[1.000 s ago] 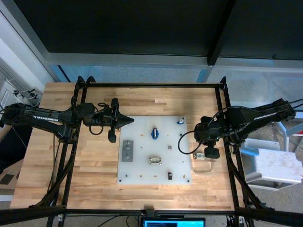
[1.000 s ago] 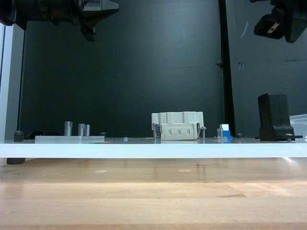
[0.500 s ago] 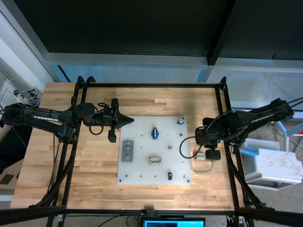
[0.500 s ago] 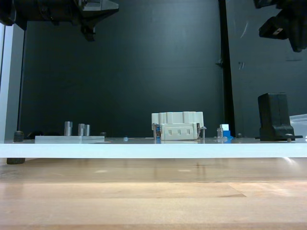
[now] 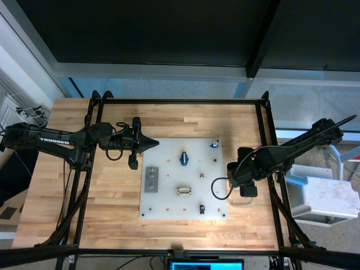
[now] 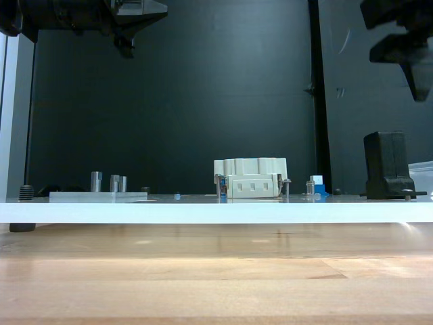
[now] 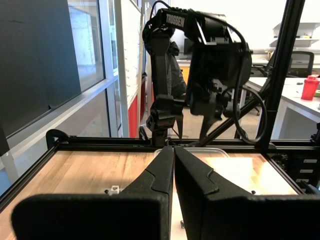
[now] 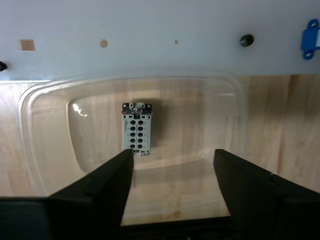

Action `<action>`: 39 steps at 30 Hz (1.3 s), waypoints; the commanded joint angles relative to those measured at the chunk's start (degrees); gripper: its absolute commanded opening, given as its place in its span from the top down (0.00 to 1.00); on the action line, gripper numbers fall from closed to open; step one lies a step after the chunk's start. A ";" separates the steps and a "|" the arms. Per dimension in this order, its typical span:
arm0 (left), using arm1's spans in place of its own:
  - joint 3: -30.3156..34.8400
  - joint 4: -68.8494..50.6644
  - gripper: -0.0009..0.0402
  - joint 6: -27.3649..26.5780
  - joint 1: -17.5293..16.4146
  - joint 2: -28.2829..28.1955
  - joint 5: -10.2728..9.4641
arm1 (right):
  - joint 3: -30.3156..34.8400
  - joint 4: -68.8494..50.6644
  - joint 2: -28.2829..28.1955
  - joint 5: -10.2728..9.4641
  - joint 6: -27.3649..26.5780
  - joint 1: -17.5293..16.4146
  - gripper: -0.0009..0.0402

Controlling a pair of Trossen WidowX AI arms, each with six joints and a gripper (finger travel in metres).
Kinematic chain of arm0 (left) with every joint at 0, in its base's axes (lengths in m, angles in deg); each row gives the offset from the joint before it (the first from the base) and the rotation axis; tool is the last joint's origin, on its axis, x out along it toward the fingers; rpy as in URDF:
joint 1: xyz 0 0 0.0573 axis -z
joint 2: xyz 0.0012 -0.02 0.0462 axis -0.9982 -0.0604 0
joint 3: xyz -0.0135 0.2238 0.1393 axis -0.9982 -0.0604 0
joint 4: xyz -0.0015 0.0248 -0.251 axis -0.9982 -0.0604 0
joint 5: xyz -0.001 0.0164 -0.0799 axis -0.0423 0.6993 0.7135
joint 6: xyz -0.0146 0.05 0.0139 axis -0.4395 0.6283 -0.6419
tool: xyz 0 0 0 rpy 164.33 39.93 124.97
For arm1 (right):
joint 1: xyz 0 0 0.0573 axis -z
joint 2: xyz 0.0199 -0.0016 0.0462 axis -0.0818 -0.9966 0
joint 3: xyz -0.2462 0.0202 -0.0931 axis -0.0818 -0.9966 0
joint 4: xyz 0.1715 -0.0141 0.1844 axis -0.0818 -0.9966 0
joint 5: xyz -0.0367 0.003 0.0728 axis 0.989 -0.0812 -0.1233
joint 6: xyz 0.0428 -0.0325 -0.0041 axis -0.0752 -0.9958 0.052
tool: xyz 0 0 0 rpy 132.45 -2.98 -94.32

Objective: Pick the HAN10E connector and install in the HAN10E hub

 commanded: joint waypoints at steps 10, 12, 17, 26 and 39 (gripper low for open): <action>0.00 0.00 0.98 0.02 -0.02 0.00 0.00 | -9.79 9.49 -0.17 -1.57 4.22 -1.38 0.22; 0.00 0.00 0.98 0.00 0.00 0.00 0.00 | -11.61 12.02 -0.17 -2.75 4.39 -1.46 0.22; 0.00 0.00 0.98 0.02 -0.02 0.00 0.00 | -14.91 16.26 -1.60 -3.56 4.90 -1.73 0.22; 0.00 0.00 0.98 0.00 -0.02 0.00 0.00 | -18.18 20.70 -2.43 -3.37 4.42 -2.29 0.22; 0.00 0.00 0.98 0.00 -0.02 0.00 0.00 | -22.56 25.59 -2.43 -2.99 3.98 -2.32 0.23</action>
